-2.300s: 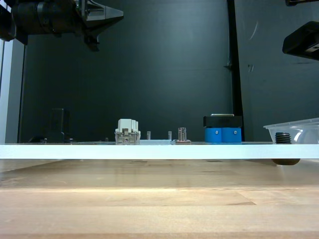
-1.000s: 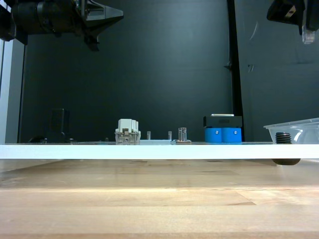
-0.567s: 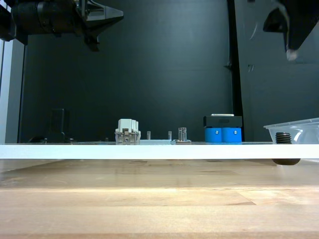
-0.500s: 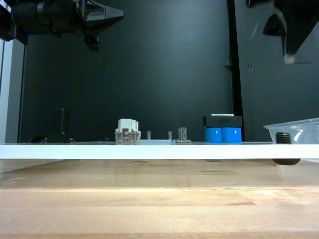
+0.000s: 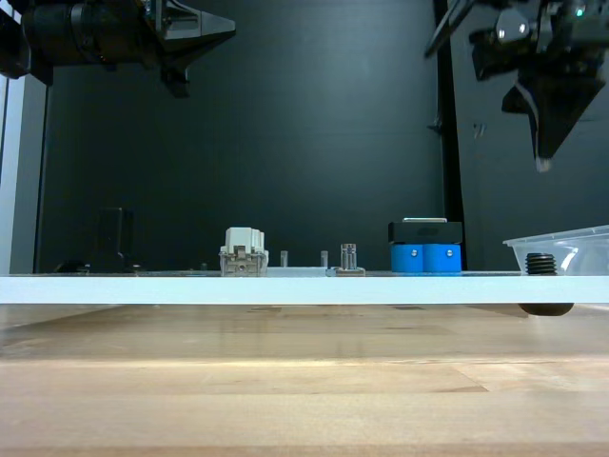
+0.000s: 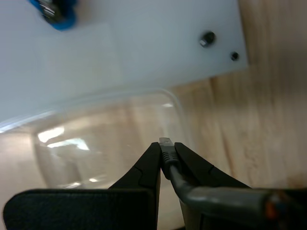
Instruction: Remove the RJ45 connector from the taskboard and place in the container
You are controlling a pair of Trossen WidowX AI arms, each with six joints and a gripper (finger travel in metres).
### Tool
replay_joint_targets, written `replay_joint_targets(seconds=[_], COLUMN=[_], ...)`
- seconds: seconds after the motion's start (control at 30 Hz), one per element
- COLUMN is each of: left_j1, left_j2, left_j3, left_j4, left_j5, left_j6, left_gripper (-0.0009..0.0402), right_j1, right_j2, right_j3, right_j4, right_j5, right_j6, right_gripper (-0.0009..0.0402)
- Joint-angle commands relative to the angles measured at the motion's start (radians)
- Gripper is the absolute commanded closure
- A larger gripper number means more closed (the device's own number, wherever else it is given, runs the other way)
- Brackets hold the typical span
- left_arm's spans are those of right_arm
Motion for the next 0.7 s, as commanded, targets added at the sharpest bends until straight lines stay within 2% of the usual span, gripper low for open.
replay_joint_targets(seconds=[0.03,0.37,0.7], left_j1=[0.000,0.000,0.000], left_j2=[0.000,0.000,0.000], left_j3=[0.000,0.000,0.000], left_j4=[0.000,0.000,0.000], left_j5=[0.000,0.000,0.000], left_j6=[0.000,0.000,0.000], left_gripper=[0.0393,0.0393,0.0393], right_j1=[-0.074,-0.249,-0.347], right_j2=[-0.011,-0.023,-0.023], right_j3=[-0.021,-0.107,-0.145], right_j4=[0.001,0.029,0.052], right_j5=[0.000,-0.001,-0.010], right_j6=[-0.078,-0.250,-0.325], right_gripper=[0.0393,0.0390,0.0342])
